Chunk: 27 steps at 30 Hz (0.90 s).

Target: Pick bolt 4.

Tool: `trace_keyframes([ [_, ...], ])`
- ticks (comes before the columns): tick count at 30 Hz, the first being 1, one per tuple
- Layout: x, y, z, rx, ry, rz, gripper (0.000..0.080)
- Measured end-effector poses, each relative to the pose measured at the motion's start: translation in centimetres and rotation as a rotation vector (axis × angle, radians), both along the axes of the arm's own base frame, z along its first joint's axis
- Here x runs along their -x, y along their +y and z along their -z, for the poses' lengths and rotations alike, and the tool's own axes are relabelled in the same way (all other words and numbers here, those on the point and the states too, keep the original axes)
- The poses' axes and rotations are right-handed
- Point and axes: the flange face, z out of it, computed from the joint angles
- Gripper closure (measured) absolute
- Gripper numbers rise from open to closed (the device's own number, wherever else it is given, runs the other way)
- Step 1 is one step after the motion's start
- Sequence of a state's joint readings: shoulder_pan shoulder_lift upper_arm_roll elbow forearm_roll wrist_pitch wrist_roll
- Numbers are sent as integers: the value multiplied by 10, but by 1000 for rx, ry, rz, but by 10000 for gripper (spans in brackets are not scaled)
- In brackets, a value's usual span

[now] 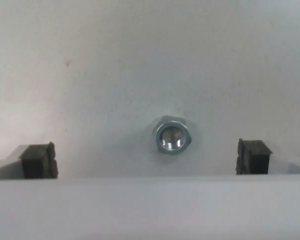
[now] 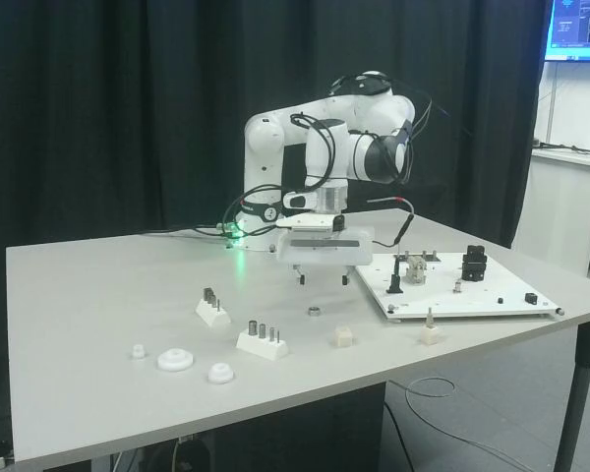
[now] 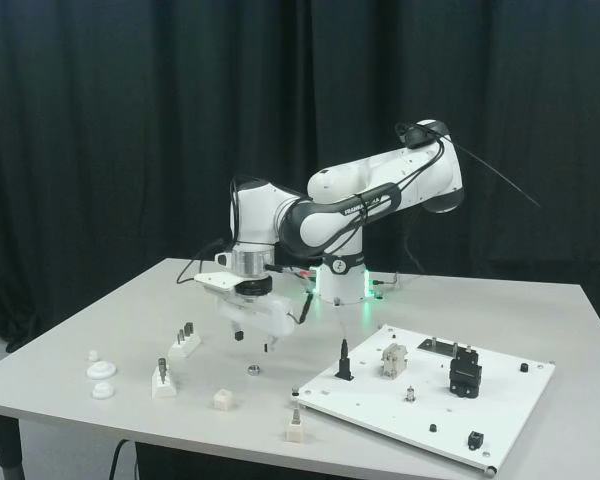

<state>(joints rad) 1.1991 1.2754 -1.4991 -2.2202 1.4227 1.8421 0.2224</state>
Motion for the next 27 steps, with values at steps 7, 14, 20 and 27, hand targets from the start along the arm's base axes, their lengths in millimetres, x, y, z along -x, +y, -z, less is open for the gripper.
trace_keyframes([
  [7, 0, -1, -1, 18, -1, -310, 3],
  [14, 0, -1, 0, 29, 3, -588, 3],
  [20, 1, -4, 1, 34, 6, -810, 3],
  [27, 0, -8, 4, 34, 10, -976, 3],
])
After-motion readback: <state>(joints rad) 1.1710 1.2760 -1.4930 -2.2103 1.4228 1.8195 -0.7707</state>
